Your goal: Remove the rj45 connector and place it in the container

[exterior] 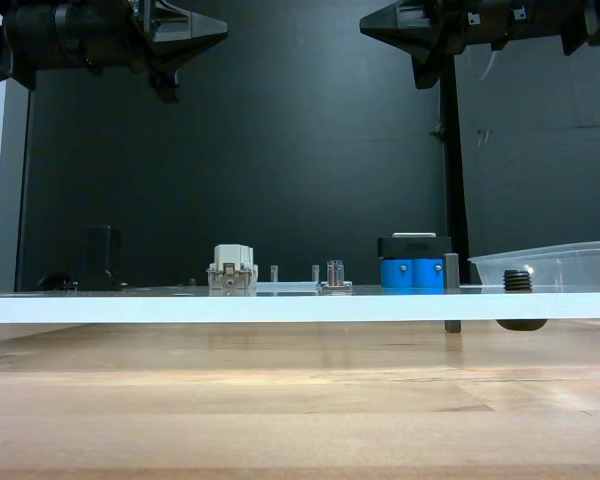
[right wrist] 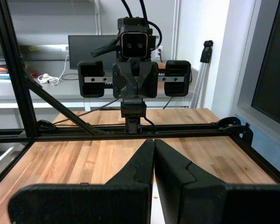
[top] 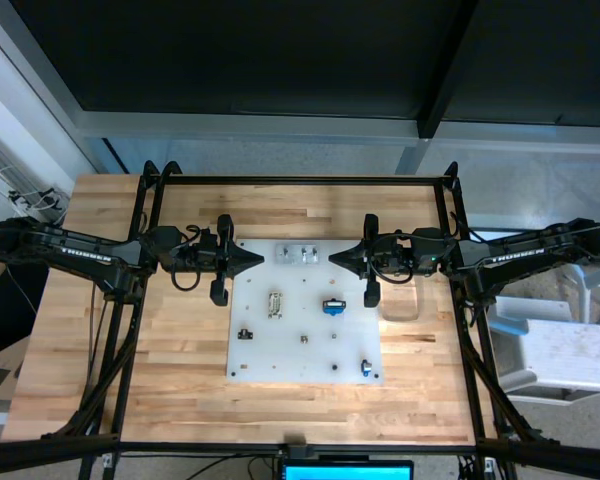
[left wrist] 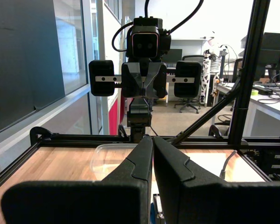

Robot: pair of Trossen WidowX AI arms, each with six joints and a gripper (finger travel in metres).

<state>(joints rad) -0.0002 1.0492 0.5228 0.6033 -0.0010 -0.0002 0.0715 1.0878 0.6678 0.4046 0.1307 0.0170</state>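
Nearer arm's right end effector: fingers pressed together, empty, hovering high over far edge of white board, tip pointing inward. Opposite, left end effector: likewise closed, empty, mirrored pose.

Target rj45 connector, judged to be dark piece seated in blue block mid-board: lies toward near edge from right tip and well below it, farther from left tip. Long axis seems to run across board, not certain.

Drop point, container: clear tray on desk, just beside board's right edge, under right arm.
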